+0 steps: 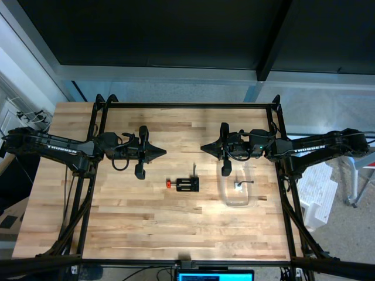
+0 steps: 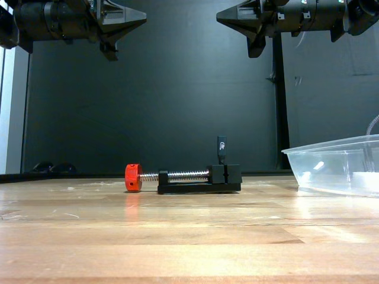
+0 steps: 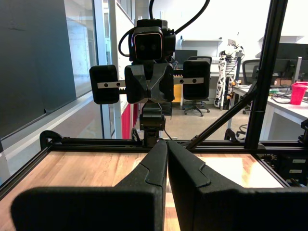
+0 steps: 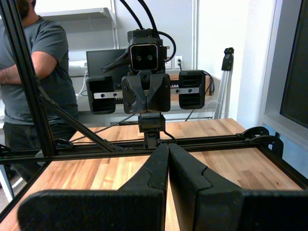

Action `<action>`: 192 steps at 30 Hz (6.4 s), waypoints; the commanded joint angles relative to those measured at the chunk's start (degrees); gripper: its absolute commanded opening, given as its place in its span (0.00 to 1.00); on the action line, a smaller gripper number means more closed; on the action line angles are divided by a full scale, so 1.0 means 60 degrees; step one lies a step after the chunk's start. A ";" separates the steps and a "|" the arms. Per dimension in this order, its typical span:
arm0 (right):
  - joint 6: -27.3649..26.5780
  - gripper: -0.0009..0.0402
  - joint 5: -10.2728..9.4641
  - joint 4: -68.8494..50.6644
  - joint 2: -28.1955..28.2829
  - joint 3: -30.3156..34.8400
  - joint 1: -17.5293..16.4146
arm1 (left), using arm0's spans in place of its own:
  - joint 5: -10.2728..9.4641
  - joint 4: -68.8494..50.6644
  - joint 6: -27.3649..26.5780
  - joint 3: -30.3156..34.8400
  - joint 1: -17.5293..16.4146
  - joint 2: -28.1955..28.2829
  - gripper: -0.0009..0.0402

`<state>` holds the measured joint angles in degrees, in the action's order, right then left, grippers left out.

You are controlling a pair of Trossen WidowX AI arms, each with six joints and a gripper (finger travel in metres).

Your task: Pick the USB-C connector and install on taskboard

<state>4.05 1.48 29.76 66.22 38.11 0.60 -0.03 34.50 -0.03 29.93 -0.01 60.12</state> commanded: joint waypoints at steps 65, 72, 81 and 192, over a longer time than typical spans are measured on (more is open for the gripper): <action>0.2743 0.05 -0.0168 -1.5988 0.0204 0.3748 -0.1151 | 0.0000 0.0004 0.0000 0.0004 0.0000 0.0000 0.02; 0.3217 0.23 -0.0171 -1.6240 0.0634 0.3745 -0.1253 | 0.0000 0.0004 0.0000 0.0004 0.0004 0.0000 0.02; 0.3435 0.44 0.0153 -1.6262 0.1005 0.3741 -0.2353 | 0.0000 0.0004 0.0000 0.0004 0.0000 -0.0004 0.02; 0.1909 0.02 0.0324 -1.3446 0.2149 0.1712 -0.2849 | 0.0000 0.0004 0.0000 0.0004 0.0004 0.0000 0.02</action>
<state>15.51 3.40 -50.39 79.13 47.94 -16.49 -0.05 34.52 -0.03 29.95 0.01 60.12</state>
